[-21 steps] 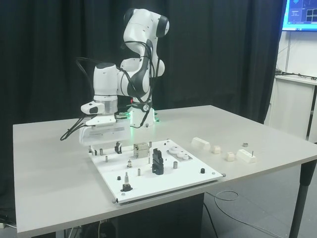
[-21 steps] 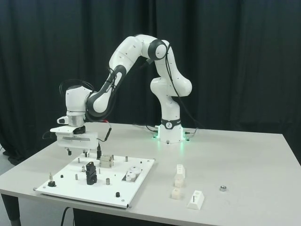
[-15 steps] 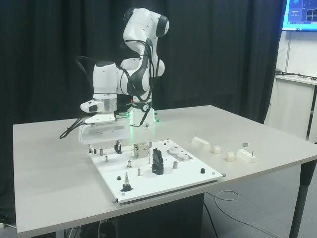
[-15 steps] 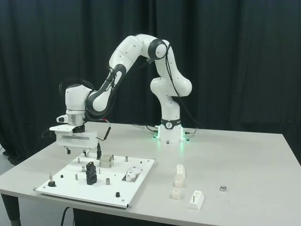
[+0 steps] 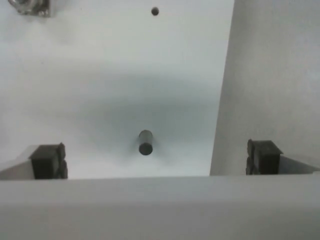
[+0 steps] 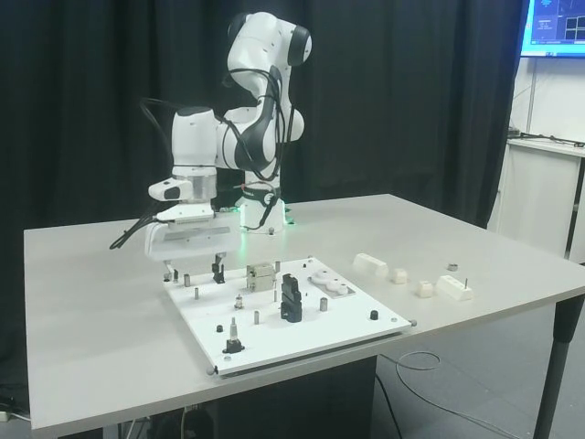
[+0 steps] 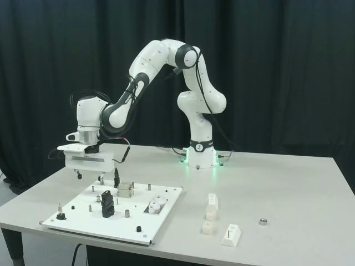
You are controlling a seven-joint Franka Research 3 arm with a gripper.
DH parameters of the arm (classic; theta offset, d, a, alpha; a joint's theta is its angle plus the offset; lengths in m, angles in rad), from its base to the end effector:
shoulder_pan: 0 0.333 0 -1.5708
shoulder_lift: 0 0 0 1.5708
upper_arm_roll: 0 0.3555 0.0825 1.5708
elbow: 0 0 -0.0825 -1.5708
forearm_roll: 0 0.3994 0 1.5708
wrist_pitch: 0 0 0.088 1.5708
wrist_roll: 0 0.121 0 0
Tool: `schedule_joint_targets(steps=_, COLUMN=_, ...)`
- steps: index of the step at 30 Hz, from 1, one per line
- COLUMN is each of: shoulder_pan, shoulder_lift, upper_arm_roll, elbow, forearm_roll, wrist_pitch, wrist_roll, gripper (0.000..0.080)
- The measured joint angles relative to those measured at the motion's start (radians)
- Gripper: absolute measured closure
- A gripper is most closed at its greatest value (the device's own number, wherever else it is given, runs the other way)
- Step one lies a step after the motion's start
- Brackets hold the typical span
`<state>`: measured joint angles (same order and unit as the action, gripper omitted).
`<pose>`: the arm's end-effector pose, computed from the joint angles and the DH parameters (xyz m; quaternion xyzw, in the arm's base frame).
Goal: Pick round peg 1.
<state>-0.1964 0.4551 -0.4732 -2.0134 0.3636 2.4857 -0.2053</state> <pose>0.5091 -0.3845 0.2652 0.9391 -0.3404 0.0465 0.0041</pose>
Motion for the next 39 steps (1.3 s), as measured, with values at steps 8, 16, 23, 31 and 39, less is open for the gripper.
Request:
schedule_joint_targets(steps=8, shoulder_pan=0.004, shoulder_lift=-0.008, upper_arm_roll=0.0, elbow=0.004, forearm_roll=0.0, wrist_pitch=0.0, wrist_roll=0.008, gripper=0.0003)
schedule_joint_targets(steps=16, shoulder_pan=0.007, shoulder_lift=-0.008, upper_arm_roll=0.0, elbow=0.013, forearm_roll=0.0, wrist_pitch=0.0, wrist_roll=0.017, gripper=0.0003)
schedule_joint_targets(steps=23, shoulder_pan=0.007, shoulder_lift=-0.008, upper_arm_roll=0.0, elbow=0.019, forearm_roll=0.0, wrist_pitch=0.0, wrist_roll=0.018, gripper=0.0003)
schedule_joint_targets(steps=31, shoulder_pan=0.007, shoulder_lift=-0.008, upper_arm_roll=0.0, elbow=0.029, forearm_roll=0.0, wrist_pitch=0.0, wrist_roll=0.018, gripper=0.0003)
schedule_joint_targets(steps=39, shoulder_pan=0.009, shoulder_lift=-0.008, upper_arm_roll=0.0, elbow=0.046, forearm_roll=0.0, wrist_pitch=0.0, wrist_roll=0.018, gripper=0.0003)
